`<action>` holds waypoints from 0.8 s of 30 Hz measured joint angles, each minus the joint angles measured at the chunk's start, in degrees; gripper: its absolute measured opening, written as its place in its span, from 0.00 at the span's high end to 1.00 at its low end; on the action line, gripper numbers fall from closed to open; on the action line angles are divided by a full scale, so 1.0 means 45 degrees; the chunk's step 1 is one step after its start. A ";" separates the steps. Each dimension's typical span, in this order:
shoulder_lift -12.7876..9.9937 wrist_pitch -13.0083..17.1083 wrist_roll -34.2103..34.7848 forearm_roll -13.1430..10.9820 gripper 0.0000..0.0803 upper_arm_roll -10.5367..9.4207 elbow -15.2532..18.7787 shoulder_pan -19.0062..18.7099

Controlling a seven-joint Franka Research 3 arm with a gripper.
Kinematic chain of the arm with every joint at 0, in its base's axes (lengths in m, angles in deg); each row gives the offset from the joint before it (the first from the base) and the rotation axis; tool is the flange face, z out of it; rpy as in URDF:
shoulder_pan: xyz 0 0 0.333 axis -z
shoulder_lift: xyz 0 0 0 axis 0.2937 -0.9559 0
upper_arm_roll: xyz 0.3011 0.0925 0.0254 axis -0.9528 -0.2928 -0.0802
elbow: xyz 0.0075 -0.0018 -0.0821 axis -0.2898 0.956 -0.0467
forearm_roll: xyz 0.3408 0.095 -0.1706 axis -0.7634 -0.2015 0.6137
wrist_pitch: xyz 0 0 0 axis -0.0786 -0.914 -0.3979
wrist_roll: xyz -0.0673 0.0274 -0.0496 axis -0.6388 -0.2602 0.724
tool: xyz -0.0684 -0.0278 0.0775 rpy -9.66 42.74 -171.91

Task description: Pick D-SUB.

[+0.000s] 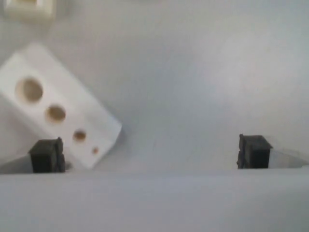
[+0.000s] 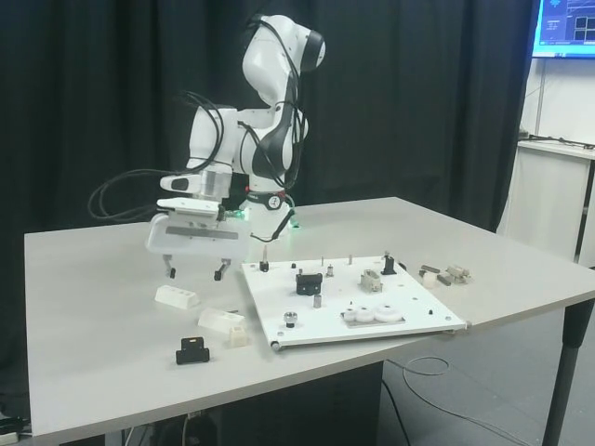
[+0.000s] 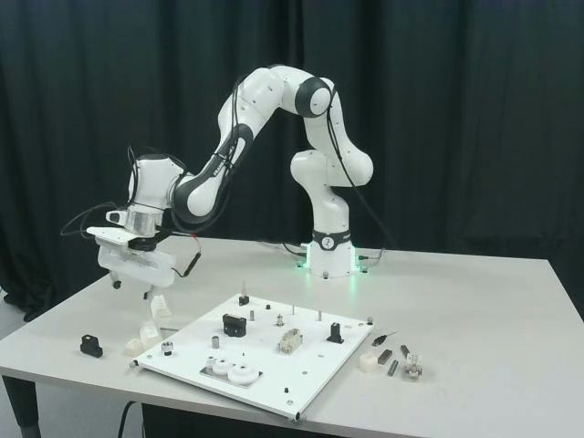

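Note:
My gripper [image 2: 195,273] hangs open a little above the table, left of the white board [image 2: 279,311], with nothing between its fingers. In the wrist view the gripper [image 1: 150,153] shows bare grey table between its black fingertips [image 1: 47,155]. A white block with several round holes [image 1: 58,104] lies by one fingertip; it is the white block [image 2: 177,296] just under the gripper [image 3: 130,289]. I cannot tell for sure which part is the D-SUB: a small grey connector-like part [image 2: 371,280] sits on the board, and another [image 2: 456,273] lies right of it, both far from the gripper.
Another white block [image 2: 221,321], a small white piece [image 2: 239,336] and a black part [image 2: 191,350] lie near the table's front left. The board carries black parts [image 2: 308,282], pegs and white gears [image 2: 372,314]. The arm's base [image 3: 330,255] stands at the back.

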 joint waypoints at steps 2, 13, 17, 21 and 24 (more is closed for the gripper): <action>-0.0116 -0.0006 0.0134 -0.0142 0.00 0.0000 -0.0281 0.0003; -0.1044 -0.0377 0.0714 -0.1183 0.00 -0.0008 -0.2089 0.0074; -0.1459 -0.0797 0.0818 -0.1438 0.00 -0.0010 -0.2815 0.0188; -0.1911 -0.1372 0.0960 -0.1744 0.00 -0.0012 -0.3588 0.0352; -0.2290 -0.1791 0.0985 -0.1881 0.00 -0.0020 -0.4224 0.0511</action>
